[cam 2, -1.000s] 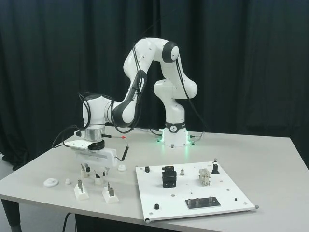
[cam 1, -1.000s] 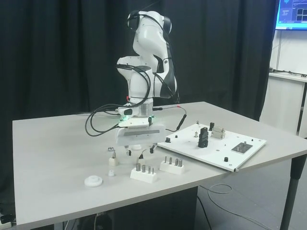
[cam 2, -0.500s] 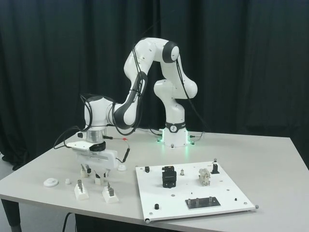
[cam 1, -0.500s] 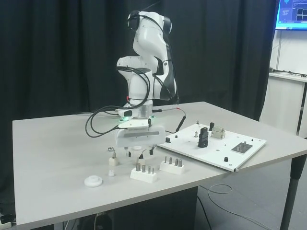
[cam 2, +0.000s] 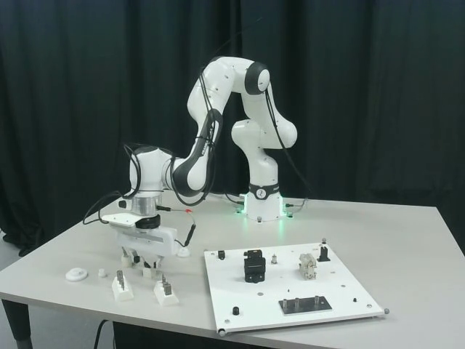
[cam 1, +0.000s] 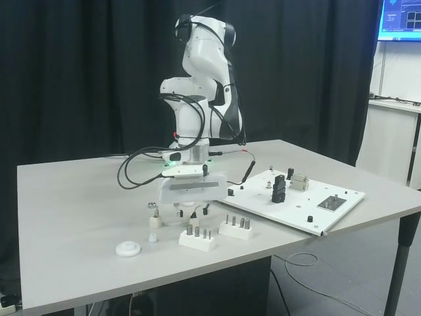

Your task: Pick USB.

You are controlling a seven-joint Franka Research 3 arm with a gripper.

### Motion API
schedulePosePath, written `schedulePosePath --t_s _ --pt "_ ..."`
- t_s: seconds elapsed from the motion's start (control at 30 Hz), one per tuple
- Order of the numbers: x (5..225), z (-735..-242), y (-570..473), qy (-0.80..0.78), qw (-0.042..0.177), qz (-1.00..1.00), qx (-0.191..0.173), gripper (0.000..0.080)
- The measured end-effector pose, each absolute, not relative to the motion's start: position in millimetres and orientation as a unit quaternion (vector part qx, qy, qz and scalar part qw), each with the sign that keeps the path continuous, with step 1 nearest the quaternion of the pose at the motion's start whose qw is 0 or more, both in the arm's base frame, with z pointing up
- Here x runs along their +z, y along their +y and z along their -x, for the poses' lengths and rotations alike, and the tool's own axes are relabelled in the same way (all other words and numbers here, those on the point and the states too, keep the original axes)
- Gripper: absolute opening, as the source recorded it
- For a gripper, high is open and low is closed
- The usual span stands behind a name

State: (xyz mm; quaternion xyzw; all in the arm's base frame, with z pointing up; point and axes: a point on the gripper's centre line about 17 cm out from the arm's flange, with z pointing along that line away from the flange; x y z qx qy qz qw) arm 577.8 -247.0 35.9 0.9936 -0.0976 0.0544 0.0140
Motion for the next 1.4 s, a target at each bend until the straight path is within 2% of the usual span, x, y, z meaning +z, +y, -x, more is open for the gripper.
schedulePosePath --t_s 0.37,0.4,0.7,0.73,1.0,1.4 --pt "37.4 -580.0 -249.6 -0.094 0.018 -0.994 0.060 0.0667" --pt "37.5 -580.2 -249.6 -0.094 0.018 -0.994 0.060 0.0294" --pt "39.0 -582.7 -247.7 -0.094 0.017 -0.993 0.063 0.0294" --pt "39.2 -583.0 -247.4 -0.094 0.017 -0.993 0.063 0.0094" --pt "45.3 -586.9 -245.4 -0.093 0.017 -0.993 0.069 0.0094" --pt "71.2 -587.9 -243.2 -0.095 0.007 -0.993 0.075 0.0094"
